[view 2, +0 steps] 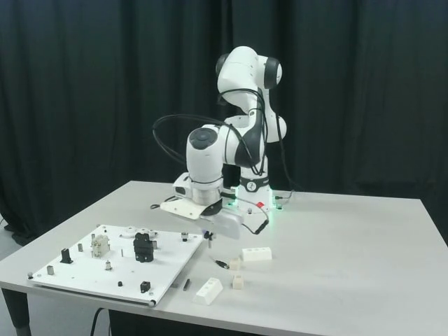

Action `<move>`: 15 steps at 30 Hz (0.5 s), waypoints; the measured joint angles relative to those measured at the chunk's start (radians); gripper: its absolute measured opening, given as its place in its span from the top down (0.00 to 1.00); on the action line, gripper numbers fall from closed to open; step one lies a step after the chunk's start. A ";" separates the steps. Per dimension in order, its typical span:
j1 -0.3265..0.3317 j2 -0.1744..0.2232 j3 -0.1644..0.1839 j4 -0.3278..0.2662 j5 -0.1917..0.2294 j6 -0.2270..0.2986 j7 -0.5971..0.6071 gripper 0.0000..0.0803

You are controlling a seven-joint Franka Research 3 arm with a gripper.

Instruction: Place round peg 2.

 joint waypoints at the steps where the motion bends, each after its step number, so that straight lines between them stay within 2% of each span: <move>1: 0.001 0.000 0.003 0.000 -0.002 0.001 0.000 0.93; 15: 0.010 -0.009 0.061 -0.051 -0.004 0.061 0.028 0.93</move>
